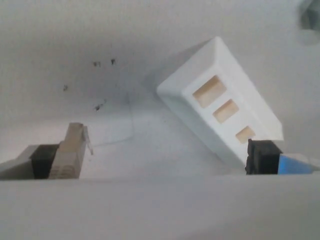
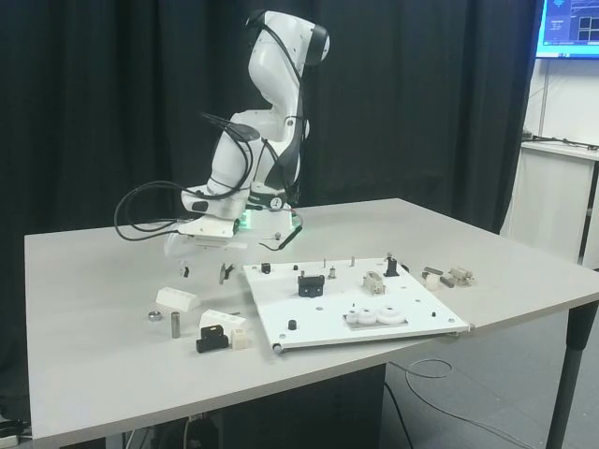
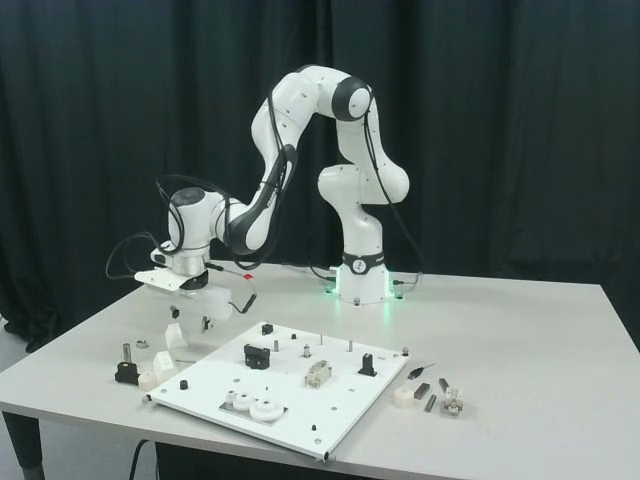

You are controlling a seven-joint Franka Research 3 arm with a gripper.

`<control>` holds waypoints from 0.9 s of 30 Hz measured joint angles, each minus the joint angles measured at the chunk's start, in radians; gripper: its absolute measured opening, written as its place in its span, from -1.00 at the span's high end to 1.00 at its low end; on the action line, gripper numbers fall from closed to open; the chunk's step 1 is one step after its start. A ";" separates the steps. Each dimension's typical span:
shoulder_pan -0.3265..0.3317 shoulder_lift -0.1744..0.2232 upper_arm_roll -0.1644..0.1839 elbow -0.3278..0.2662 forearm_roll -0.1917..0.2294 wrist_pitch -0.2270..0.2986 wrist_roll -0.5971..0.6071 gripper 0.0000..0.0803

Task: Place Ethernet.

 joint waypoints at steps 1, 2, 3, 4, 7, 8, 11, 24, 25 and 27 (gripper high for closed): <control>-0.003 0.002 0.003 0.000 0.001 -0.002 0.000 -0.99; -0.005 0.004 0.006 0.000 0.002 -0.004 0.000 -0.99; -0.009 0.006 0.010 0.000 0.003 -0.005 0.000 -0.99; -0.012 0.008 0.014 -0.001 0.003 -0.006 0.000 -0.99; -0.020 0.014 0.023 -0.002 0.005 -0.011 0.000 -0.99; -0.022 0.015 0.026 -0.002 0.006 -0.013 0.000 -0.99; -0.029 0.020 0.033 -0.003 0.007 -0.015 0.000 -0.99; -0.041 0.045 0.044 -0.012 0.019 -0.014 0.000 -0.99; -0.041 0.047 0.044 -0.013 0.019 -0.013 0.000 -0.99; -0.041 0.050 0.045 -0.016 0.020 -0.011 0.000 -0.99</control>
